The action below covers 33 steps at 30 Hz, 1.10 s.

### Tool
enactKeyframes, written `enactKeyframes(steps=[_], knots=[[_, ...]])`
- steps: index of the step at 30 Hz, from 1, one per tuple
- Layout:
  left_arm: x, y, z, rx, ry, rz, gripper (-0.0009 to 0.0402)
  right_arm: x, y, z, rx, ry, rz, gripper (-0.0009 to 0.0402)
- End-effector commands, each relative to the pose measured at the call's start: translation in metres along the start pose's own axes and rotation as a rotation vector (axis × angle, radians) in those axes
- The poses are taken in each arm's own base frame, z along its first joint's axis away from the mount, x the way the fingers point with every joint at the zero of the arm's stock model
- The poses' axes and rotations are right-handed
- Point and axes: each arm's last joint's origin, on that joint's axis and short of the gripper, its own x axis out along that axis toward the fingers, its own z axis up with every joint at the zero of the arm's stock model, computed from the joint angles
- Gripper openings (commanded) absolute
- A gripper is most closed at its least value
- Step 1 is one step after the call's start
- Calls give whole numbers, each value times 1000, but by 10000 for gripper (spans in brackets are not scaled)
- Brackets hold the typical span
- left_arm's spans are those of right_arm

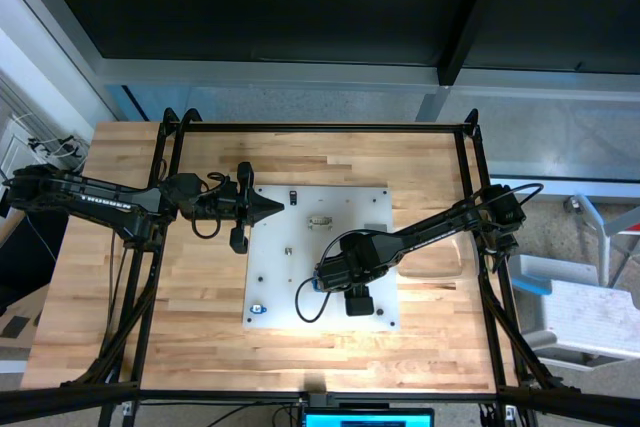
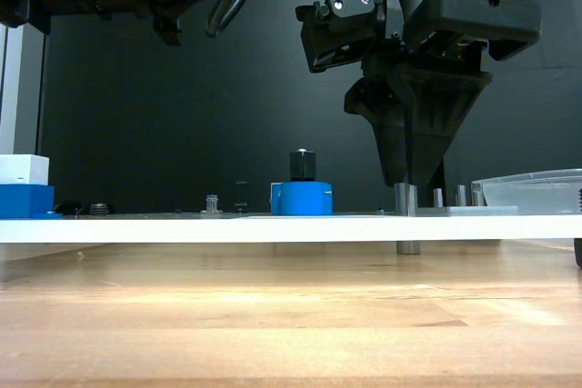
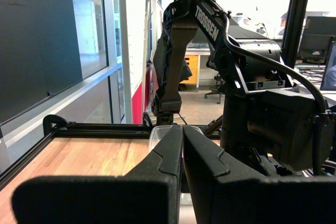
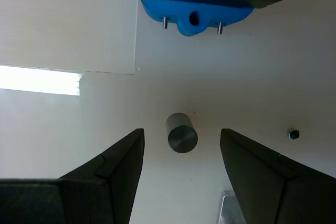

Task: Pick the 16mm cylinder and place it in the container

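16mm cylinder (image 4: pixel 181 135) stands upright on the white board (image 1: pixel 285 282), round and grey. It sits between the spread fingers of the right gripper (image 4: pixel 181 130), with a clear gap on both sides, so that gripper is open and holds nothing. In the low view the gripper's tips hang just above the peg's top. A short grey stub shows under the board's edge right below the peg, perhaps its lower end, though this is hard to tell.

From above, the right gripper hovers slightly toward 6 o'clock of the board's middle and hides the peg. The container (image 2: pixel 536 193), a clear shallow tray, lies on the desk (image 1: pixel 200 287) at 3 o'clock from the board, well apart from the peg.

The left gripper (image 3: pixel 182 129) hangs over the board's 10 o'clock corner with its fingers pressed together and nothing between them.

"TROSSEN" reads in white on the right arm (image 3: pixel 207 22). The left arm (image 1: pixel 105 197) carries white lettering that looks like the same word.

A blue connector block (image 4: pixel 194 11) and a small hex nut (image 4: pixel 293 134) also sit on the board near the peg.
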Motion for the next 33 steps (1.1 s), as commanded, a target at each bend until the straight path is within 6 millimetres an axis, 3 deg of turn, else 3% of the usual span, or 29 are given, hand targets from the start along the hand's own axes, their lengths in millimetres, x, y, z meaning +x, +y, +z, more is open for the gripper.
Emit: enactKeyframes(steps=[1, 12, 33], knots=[[0, 0, 0, 0, 0, 0, 0, 3, 0, -1, 2, -6, 1, 201], [0, 0, 0, 0, 0, 0, 0, 15, 2, 1, 8, 7, 24, 189], [0, 0, 0, 0, 0, 0, 0, 14, 1, 0, 10, 9, 24, 82]])
